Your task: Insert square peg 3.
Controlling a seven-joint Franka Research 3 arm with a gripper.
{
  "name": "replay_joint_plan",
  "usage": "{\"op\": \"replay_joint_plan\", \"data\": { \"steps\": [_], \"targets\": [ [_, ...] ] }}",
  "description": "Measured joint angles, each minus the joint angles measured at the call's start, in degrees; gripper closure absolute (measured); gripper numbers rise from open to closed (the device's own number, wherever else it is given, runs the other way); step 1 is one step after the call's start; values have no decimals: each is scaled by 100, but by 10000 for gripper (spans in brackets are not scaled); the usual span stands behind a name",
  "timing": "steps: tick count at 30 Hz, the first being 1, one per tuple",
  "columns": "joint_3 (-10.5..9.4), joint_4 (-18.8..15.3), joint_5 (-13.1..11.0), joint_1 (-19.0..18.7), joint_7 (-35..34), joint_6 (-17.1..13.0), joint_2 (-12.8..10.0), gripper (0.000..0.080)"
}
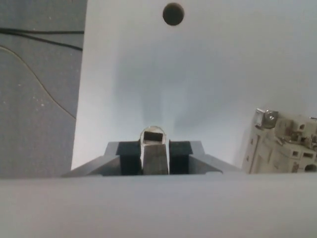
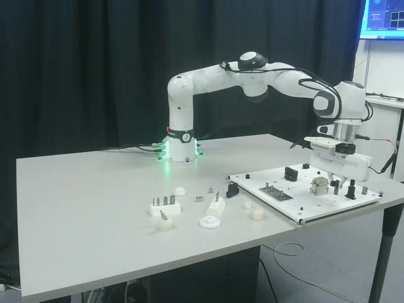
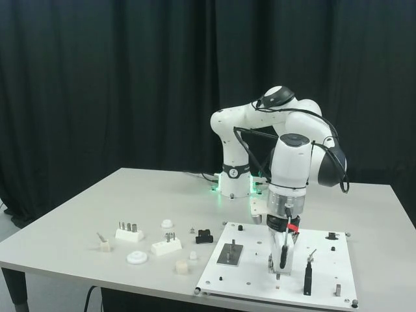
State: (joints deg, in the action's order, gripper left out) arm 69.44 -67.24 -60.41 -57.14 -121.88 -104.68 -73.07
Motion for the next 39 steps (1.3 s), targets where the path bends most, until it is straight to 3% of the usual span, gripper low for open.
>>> {"op": "replay_joint_plan", "data": {
  "steps": [19,39],
  "targets": [
    [-176,141,98,148,-208,74,-1,687],
    [-263,161,236,151,-469,-83,-29,687]
  ]
}}
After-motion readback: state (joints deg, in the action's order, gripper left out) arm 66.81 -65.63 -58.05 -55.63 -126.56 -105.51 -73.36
